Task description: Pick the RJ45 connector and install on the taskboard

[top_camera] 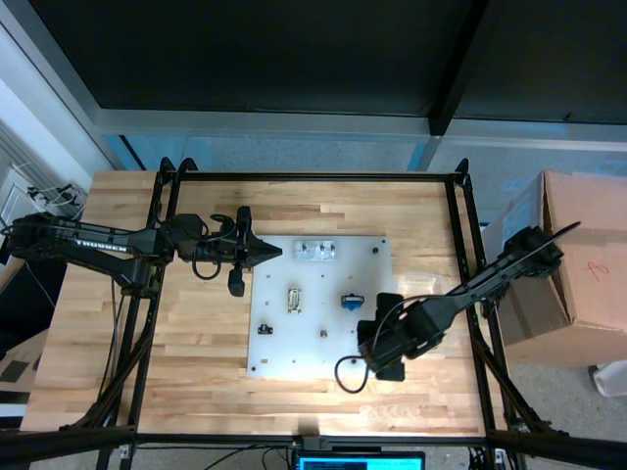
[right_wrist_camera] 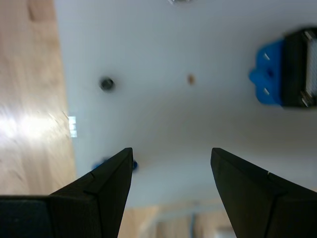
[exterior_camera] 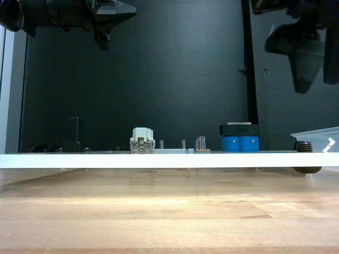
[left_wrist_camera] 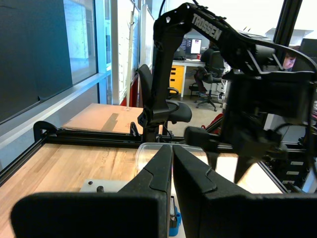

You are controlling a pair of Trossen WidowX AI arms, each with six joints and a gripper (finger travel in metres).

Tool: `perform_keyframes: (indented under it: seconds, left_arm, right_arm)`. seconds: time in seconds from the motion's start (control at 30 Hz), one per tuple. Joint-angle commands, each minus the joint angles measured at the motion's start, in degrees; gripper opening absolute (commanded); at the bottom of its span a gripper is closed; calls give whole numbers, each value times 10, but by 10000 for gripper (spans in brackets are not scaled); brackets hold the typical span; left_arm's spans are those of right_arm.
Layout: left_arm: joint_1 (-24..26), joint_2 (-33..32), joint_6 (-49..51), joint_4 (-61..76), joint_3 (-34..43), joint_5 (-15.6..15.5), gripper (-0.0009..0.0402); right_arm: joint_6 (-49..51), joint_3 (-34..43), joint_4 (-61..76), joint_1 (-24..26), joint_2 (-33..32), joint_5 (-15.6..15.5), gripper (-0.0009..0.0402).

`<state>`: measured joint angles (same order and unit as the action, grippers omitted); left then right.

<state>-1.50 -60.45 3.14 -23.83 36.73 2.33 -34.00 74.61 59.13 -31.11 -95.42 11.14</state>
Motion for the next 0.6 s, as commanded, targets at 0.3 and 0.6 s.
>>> perform_keyframes:
  seconds: [0.3, 0.6]
  left_arm:
    - [0, 0, 0, 0, 0, 0, 1]
    - [0, 0, 0, 0, 0, 0, 1]
  right_arm:
    - [-48, -174, 10, -16, 169, -2, 219]
    - [-87, -315, 5, -54, 259, -39, 220]
